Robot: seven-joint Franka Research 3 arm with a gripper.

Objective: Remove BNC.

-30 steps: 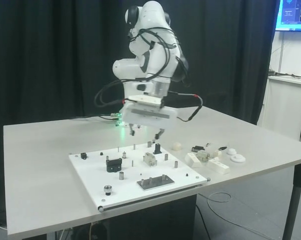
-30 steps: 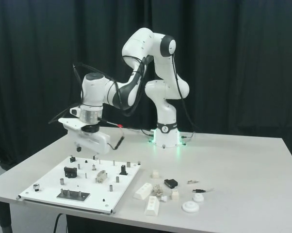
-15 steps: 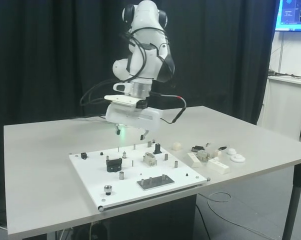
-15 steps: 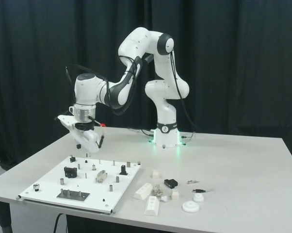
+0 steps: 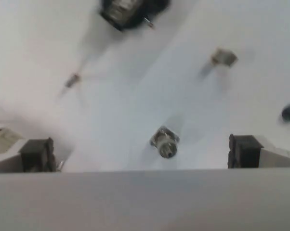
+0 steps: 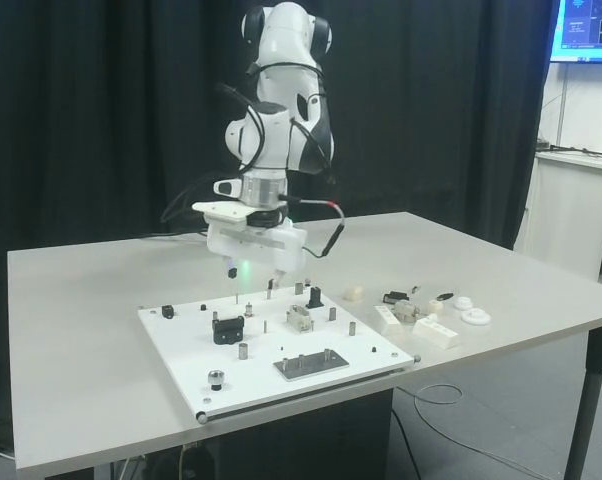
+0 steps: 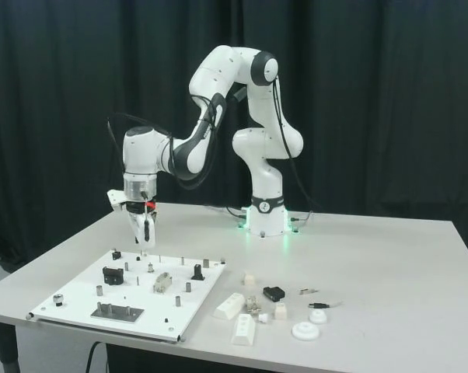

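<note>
The BNC connector, a small metal stub on a square flange, stands on the white board near its back edge, also seen in the first room view as the BNC connector. My gripper hangs a little above it and is open, with nothing held. In the wrist view the connector lies between the two black fingertips, nearer the other one. From the room, the gripper points down over the back of the board, and the second room view shows the gripper there too.
The board also carries a black block, a grey plate with pegs, a round knurled socket and several small posts. Loose white and black parts lie on the grey table to the board's right.
The arm has swung left across the back of the board. The wrist has turned so the hand points straight down, and it has come lower, over the BNC connector.
</note>
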